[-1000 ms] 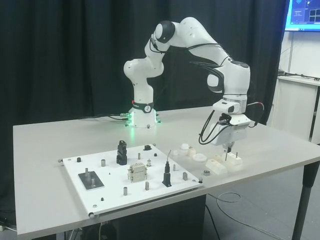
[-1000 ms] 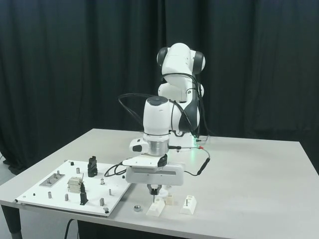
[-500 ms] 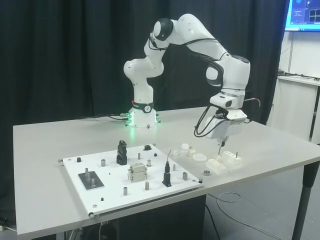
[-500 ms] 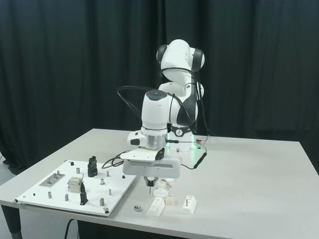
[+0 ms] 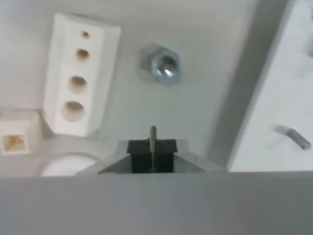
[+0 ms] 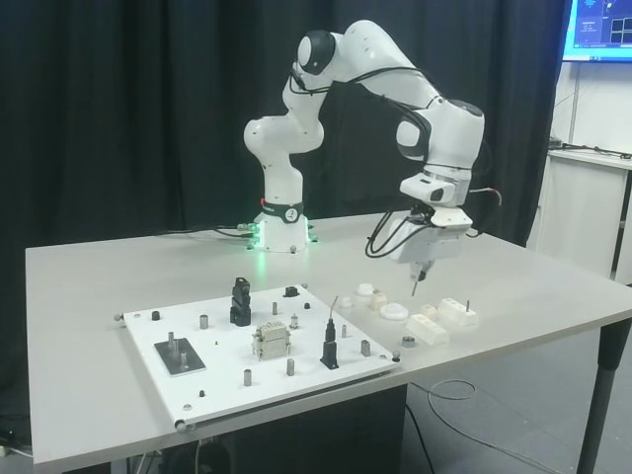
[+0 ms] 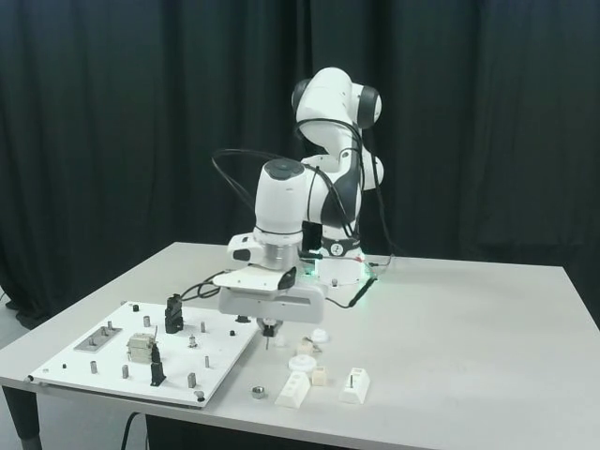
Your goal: Insert round peg 1.
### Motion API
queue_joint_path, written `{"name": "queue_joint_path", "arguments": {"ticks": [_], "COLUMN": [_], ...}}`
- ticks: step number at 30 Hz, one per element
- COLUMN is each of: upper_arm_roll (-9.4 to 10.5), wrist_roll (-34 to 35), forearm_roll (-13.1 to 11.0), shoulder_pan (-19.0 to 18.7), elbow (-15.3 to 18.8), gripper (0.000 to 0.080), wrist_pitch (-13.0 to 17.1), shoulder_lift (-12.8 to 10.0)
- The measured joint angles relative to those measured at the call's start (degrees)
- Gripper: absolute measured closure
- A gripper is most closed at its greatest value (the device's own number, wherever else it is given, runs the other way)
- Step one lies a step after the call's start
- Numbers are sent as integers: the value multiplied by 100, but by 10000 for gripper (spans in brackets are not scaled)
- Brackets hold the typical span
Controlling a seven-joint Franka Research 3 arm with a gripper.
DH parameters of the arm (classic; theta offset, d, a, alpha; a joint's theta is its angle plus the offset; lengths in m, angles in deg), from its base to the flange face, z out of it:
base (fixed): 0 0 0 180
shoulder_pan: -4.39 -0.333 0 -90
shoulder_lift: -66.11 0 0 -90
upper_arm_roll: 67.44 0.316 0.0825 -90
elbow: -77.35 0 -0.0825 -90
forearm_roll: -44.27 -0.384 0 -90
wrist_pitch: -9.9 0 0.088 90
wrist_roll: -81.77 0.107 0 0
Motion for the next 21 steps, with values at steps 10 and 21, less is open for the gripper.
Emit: {"name": "queue_joint_path", "arguments": {"ticks": [10,21], "upper_arm_roll": [-3,-4], "wrist_roll": [-27,-45], "forearm_roll": [220,327], "shoulder_pan": [178,375], "elbow": [295,548], "gripper": [788,788], "wrist_pitch": [-29,-29], "shoulder_lift": [301,572]}}
